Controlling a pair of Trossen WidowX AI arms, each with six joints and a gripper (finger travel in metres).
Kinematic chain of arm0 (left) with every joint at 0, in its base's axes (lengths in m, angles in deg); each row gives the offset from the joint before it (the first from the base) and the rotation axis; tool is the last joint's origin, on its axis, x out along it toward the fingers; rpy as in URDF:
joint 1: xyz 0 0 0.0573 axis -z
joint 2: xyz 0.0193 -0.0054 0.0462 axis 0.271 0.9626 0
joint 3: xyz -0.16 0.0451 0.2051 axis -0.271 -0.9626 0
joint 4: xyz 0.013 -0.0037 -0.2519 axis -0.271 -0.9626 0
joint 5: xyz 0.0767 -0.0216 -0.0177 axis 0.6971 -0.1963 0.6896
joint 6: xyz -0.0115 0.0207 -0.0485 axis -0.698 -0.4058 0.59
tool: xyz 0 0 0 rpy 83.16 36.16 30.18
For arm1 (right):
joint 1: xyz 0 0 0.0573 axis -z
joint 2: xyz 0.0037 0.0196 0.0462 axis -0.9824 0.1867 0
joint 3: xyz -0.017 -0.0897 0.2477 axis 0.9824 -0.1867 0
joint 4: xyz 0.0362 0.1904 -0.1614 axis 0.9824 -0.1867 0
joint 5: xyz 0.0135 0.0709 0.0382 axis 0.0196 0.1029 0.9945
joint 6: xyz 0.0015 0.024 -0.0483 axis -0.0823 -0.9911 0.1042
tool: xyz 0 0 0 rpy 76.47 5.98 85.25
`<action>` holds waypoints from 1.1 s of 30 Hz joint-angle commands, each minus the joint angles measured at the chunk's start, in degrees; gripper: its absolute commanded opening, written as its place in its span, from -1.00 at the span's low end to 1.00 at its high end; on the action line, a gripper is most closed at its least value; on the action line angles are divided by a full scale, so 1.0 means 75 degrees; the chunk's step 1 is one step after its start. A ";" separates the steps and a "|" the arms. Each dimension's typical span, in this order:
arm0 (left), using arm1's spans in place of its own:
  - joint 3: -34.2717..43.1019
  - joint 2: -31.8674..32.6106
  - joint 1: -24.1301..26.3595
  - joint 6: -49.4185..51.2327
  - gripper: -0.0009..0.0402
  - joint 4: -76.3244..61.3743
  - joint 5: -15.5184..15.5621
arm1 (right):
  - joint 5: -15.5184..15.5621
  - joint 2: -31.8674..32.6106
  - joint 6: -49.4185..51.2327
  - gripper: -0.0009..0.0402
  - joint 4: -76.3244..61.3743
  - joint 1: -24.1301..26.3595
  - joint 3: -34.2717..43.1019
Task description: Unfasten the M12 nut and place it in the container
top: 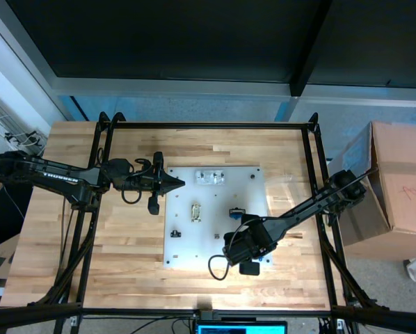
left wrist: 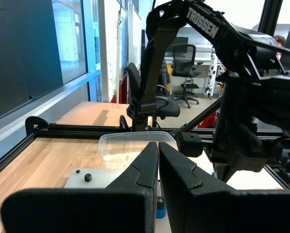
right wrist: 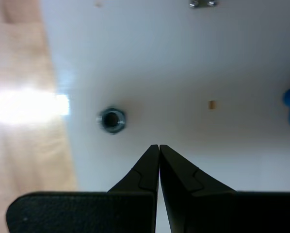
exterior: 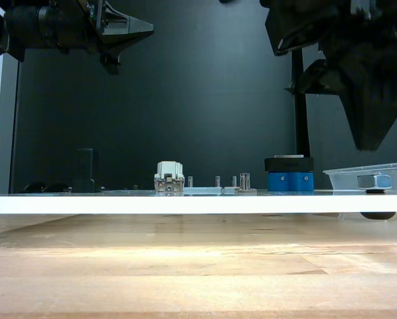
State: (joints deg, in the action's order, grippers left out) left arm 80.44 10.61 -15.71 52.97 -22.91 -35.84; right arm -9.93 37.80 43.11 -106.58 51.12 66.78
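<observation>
Since the right gripper [right wrist: 158,147] is pressed together on nothing at all, the nut isn't going anywhere yet. The M12 nut [right wrist: 112,120] sits on the white board [right wrist: 184,58], just beside the closed tips, not between them. From table height it shows as a little silver hex perched on a short dark stub, which I read as its stud [exterior: 376,192]. So I'd call it on its stud, and probably not run all the way down. From there it looks like it's inside the clear container [exterior: 344,171], but that's just the stud standing in front of the tray wall. The right wrist camera has it on bare board.

My guess on the pose: the right gripper hangs nose-down over the board's near right area, roughly lined up to drop on the nut. It'd need to spread first and shift sideways, because closed fingers can't straddle a hex. The left gripper [top: 178,183] is also pressed together and empty. It points inward over the board's left edge, well apart from the nut, and looks parked out of the way to me.

Materials-wise, the nut is shiny metal with six flats. That's good for pinching flat-to-flat, but it's likely slippery if caught on the corners. The fingers are matte black and taper to a wedge. The container is thin see-through plastic and probably slides if bumped. The board is smooth glossy white on a pale wood-plank counter [top: 90,264].
</observation>
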 commanded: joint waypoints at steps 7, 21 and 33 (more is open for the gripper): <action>0.0000 0.0003 0.0000 0.0000 -0.96 -0.0003 0.0000 | 0.1495 0.0058 0.0114 -0.96 0.0472 -0.0015 0.0073; 0.0000 0.0003 0.0000 -0.0003 -0.96 0.0000 0.0000 | 0.1463 0.0688 0.0294 -0.96 0.0935 -0.0038 -0.0006; 0.0000 0.0003 -0.0003 0.0000 -0.96 -0.0003 0.0000 | -0.0889 0.0391 0.0134 -0.96 -0.0627 -0.0029 0.0242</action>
State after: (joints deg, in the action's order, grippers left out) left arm 80.44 10.61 -15.71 52.95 -22.91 -35.84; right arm -17.78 41.14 44.34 -111.23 50.94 68.59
